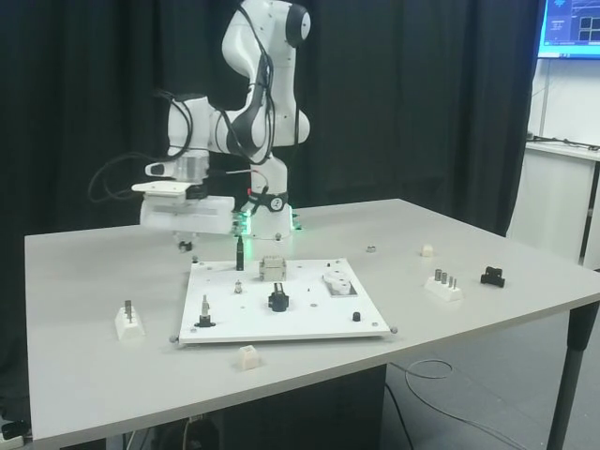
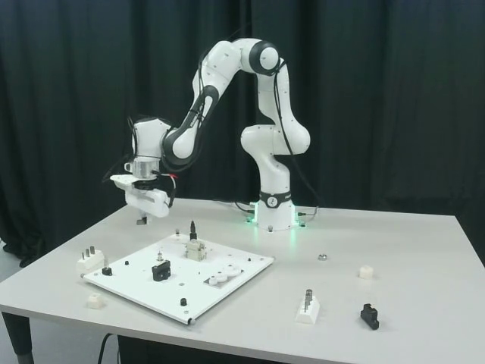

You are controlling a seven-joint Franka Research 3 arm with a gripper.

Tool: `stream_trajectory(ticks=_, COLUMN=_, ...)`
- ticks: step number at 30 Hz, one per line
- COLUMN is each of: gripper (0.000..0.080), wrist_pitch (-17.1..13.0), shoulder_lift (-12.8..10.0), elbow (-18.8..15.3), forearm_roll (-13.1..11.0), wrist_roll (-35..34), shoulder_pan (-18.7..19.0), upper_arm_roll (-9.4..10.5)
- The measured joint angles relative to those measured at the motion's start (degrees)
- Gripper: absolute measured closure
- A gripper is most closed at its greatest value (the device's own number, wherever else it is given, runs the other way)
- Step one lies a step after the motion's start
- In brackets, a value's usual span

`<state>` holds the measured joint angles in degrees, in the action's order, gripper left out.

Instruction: Place square peg 4.

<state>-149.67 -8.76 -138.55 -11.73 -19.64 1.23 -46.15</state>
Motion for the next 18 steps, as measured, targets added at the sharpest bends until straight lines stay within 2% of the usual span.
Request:
stream_trajectory(ticks=11, gripper=0.0709, wrist_pitch=-0.9, shoulder_lift=-4.7, elbow=3.5, forearm_roll=0.4, wrist_roll=9.1, shoulder_pan=-2.6, upper_arm_roll=-0.51)
stream_trajectory(ticks=18, gripper=0.0709, wrist_pitch=-0.9, shoulder_lift=-8.3, elbow=5.0, forearm_roll=-1.2, wrist_roll=12.2, shoulder_pan=-3.8, upper_arm_roll=-0.05)
